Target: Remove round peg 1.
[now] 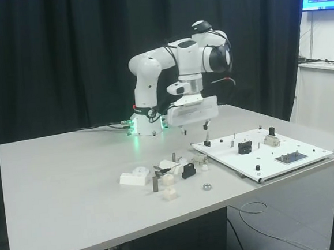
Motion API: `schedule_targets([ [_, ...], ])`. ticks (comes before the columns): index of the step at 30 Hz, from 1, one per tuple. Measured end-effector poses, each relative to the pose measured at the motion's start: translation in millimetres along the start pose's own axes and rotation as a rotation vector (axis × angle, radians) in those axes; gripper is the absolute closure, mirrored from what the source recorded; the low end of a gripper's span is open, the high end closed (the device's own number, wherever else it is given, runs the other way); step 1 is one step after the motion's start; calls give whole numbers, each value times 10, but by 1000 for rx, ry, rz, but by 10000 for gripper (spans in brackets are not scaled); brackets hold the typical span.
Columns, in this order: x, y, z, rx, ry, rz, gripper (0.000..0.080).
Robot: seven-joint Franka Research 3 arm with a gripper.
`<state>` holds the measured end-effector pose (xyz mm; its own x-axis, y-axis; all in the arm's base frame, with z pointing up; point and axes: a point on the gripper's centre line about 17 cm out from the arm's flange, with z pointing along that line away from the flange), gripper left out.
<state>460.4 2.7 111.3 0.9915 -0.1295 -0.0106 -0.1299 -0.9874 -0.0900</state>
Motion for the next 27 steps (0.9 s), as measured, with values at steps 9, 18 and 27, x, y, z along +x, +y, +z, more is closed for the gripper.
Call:
schedule_targets([
  [9,-100,-690,-27,40,-35,23,3],
  [18,-342,-1353,58,42,-75,59,3],
  [27,-588,-1771,272,-2,-91,104,3],
])
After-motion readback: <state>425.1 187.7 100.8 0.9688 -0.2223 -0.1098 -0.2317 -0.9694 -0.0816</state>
